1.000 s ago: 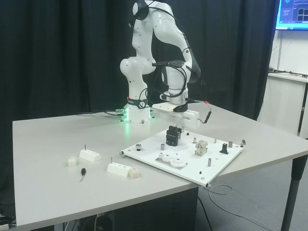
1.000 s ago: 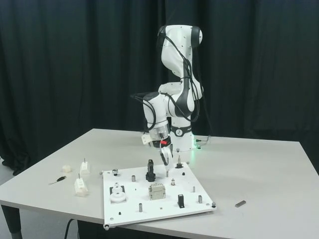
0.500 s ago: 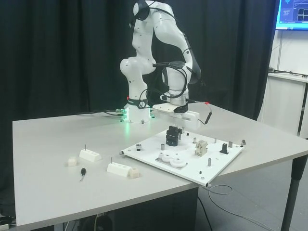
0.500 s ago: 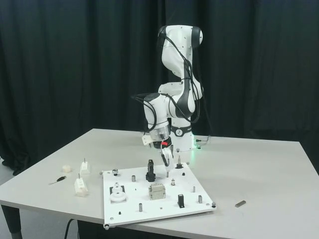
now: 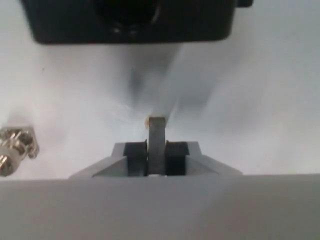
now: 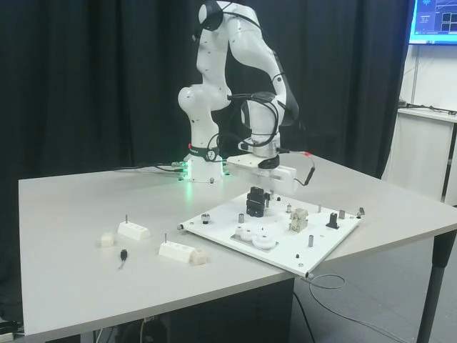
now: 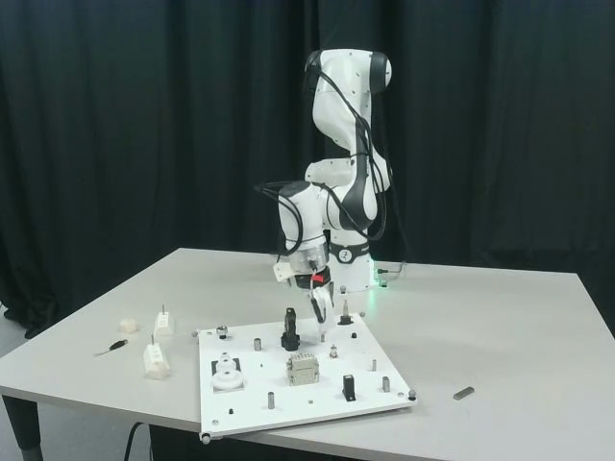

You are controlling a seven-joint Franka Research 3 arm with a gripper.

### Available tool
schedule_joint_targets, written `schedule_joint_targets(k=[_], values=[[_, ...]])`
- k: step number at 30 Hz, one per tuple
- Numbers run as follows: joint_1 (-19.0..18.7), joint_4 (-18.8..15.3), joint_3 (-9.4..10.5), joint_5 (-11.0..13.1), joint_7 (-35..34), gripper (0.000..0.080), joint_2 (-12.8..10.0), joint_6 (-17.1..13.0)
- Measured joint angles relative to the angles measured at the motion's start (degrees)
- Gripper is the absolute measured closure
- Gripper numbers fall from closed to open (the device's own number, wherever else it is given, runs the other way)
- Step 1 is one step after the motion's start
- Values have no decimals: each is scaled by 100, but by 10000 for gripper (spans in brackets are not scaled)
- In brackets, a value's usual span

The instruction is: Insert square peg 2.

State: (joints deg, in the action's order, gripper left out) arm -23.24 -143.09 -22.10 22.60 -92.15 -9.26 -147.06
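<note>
In the wrist view my gripper (image 5: 156, 151) is shut on a slim grey square peg (image 5: 156, 131). The peg's tip points down at the white board (image 5: 240, 100), close above it; whether it touches I cannot tell. In the room views the gripper (image 6: 268, 194) (image 7: 321, 322) hangs over the back part of the board (image 6: 325, 243) (image 7: 312, 403), right beside a black fixture (image 6: 255, 202) (image 7: 289, 331). The peg (image 7: 322, 335) shows as a thin stub below the fingers.
The board carries white gears (image 6: 255, 236), a grey connector block (image 6: 298, 219) (image 7: 302, 369) and several small posts. Left of the board stand two white blocks with pins (image 6: 133, 230) (image 6: 177, 251), a small white cube (image 6: 107, 240) and a black tool (image 6: 123, 254). A loose grey piece (image 7: 463, 392) lies on the table.
The wrist has shifted very slightly above the board. The peg stays held between the fingers.
</note>
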Motion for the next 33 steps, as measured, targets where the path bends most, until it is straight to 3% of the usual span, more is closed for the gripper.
schedule_joint_targets(k=[8, 14, 33], values=[[-10, 2, 6, 0, 30, 728, -139, -217], [-12, 3, 4, 20, 30, 728, -133, -217], [-55, 6, 1, 54, 30, 728, 113, 132]])
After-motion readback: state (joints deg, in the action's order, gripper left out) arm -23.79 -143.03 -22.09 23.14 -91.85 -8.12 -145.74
